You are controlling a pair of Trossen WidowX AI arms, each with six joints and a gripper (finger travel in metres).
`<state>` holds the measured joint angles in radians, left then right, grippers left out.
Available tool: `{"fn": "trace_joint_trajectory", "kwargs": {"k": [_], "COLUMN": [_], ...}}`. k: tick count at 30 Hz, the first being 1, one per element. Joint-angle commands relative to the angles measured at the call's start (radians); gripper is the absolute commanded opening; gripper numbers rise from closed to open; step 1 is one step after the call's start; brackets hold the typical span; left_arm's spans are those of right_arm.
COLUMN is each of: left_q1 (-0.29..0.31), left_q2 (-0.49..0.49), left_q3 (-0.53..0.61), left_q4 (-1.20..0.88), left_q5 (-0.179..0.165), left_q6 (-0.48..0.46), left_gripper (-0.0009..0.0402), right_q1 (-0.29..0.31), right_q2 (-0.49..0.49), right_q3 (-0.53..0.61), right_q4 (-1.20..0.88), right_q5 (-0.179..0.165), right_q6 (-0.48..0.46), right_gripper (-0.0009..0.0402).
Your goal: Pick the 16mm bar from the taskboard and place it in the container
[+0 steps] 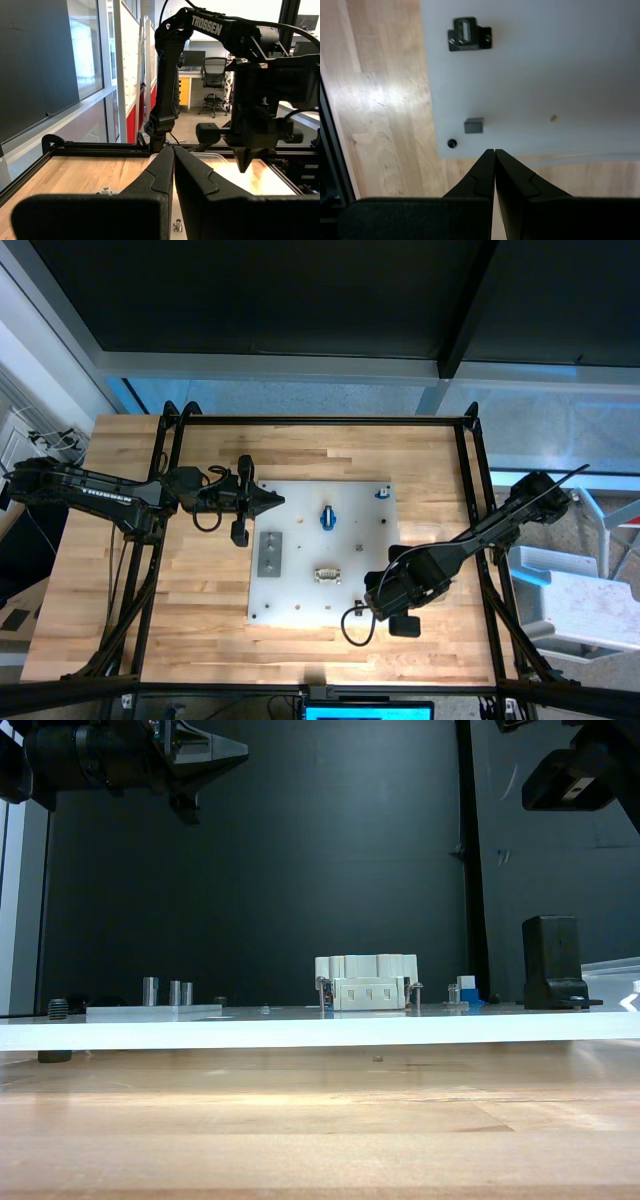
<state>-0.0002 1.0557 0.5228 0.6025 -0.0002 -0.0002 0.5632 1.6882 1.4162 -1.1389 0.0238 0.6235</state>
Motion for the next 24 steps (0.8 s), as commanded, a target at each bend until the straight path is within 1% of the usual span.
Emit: {"fn": "trace_joint_trajectory", "kwargs": {"k": [1,6,10,17,24], "left_q1": [0.0,0.0,0.0,0.0,0.0], "left_q2": [0.0,0.0,0.0,0.0,0.0], "left_q3": [0.0,0.0,0.0,0.0,0.0], "left_q4": [0.0,0.0,0.0,0.0,0.0], "left_q5": [0.0,0.0,0.0,0.0,0.0], "left_q6": [0.0,0.0,0.0,0.0,0.0], "left_gripper": [0.0,0.0,0.0,0.0,0.0], "right_q1": [0.007,0.011,0.018,0.024,0.029], "right_q2": [0.016,0.033,0.048,0.065,0.076], "right_q3": [0.022,0.03,0.03,0.03,0.029], "right_q4": [-0.002,-0.008,-0.007,-0.002,0.004], "right_q5": [0.0,0.0,-0.001,0.0,0.002], "right_q6": [0.002,0.002,0.002,0.008,0.007], "right_gripper": [0.0,0.0001,0.0014,0.006,0.0122]}}
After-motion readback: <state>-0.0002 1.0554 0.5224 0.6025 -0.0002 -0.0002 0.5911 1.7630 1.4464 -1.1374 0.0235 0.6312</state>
